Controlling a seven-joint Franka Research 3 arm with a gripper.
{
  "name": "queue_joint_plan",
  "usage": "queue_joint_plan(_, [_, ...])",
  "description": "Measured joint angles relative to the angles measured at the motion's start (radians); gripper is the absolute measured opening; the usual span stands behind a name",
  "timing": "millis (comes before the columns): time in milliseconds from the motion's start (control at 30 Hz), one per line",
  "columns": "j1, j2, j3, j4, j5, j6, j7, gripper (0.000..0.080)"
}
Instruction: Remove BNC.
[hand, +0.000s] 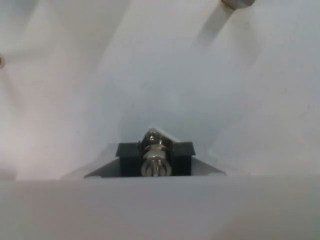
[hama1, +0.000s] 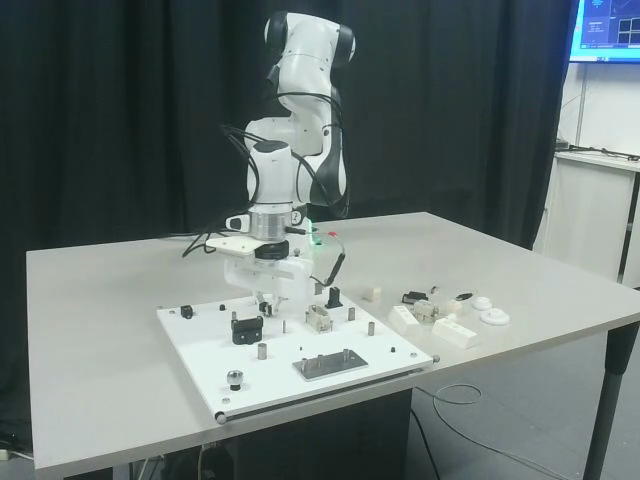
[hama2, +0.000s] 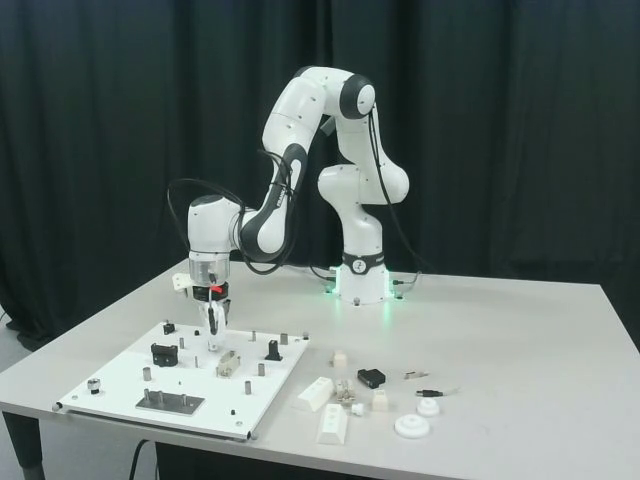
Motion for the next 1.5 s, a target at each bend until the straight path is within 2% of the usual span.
queue_joint_plan(467, [0.0,0.0,0.0,0.0,0.0,0.0,-0.116,0.0123])
queue_joint_plan(1367, [0.001,0.001,0.0,0.001,-0.001,-0.001,-0.501,0.0123])
queue_joint_plan(1500, [0.001,0.0,-0.001,0.001,-0.002,-0.002,-0.589,0.0123])
